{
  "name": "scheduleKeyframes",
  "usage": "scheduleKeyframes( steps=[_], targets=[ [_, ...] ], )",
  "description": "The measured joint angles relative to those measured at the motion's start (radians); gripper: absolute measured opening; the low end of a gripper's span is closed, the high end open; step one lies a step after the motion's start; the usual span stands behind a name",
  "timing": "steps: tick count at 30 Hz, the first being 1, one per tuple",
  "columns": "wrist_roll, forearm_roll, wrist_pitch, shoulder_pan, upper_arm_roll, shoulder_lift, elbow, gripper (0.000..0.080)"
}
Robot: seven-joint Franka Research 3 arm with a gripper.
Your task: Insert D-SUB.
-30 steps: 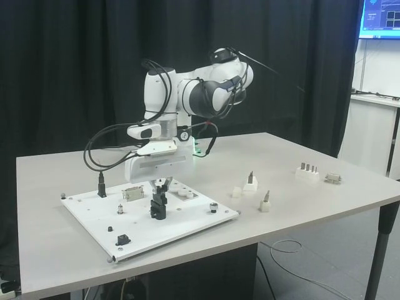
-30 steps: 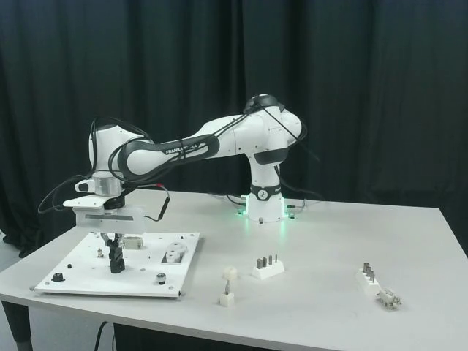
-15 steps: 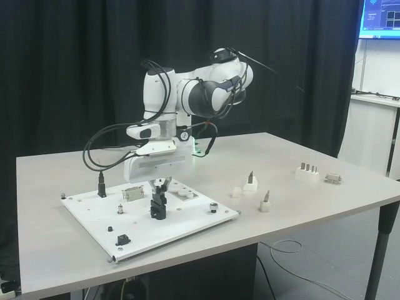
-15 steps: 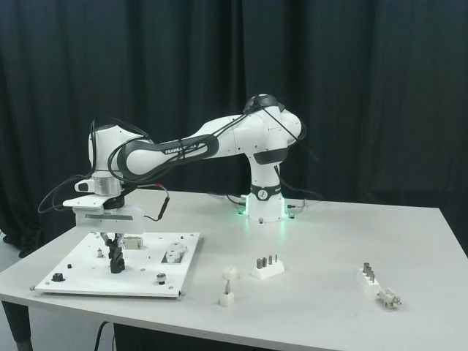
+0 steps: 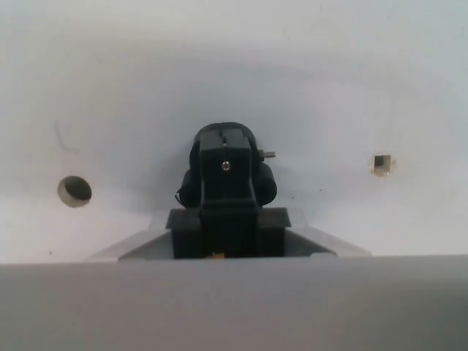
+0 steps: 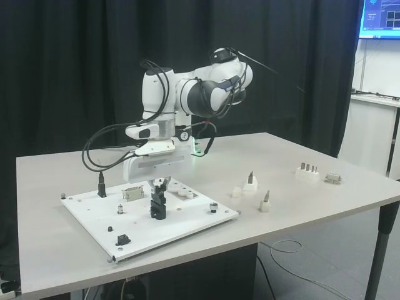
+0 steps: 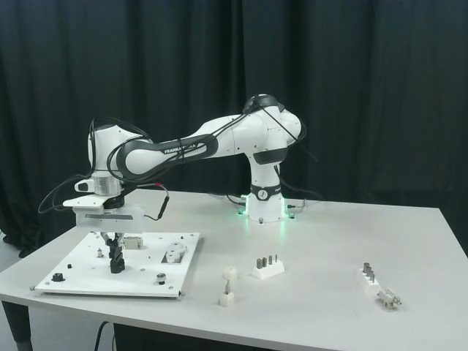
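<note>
A board [image 6: 164, 220] lies on the left part of the table [image 6: 294, 200], and the gripper [image 6: 158, 211] hangs over its middle, fingertips right down at the board. Behind the gripper, on the board's far side, sits a small socket block [image 6: 132, 193]. A low knob [image 6: 123, 238] sits at the board's near edge. To the right, off the board, stand two small holders [image 6: 251, 183] (one nearer than the other). Farther right is a rack of pins [image 6: 307, 172], with a connector [image 6: 332, 179] just beside it.
</note>
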Motion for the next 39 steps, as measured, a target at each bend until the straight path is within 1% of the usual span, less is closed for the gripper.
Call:
scheduleKeyframes(
  steps=[12, 39],
  targets=[
    [-0.031, 0.001, -0.004, -0.001, 0.000, -0.001, 0.000, 0.0147],
    [-0.017, 0.002, -0.004, -0.003, 0.000, -0.001, 0.001, 0.0147]
  ],
)
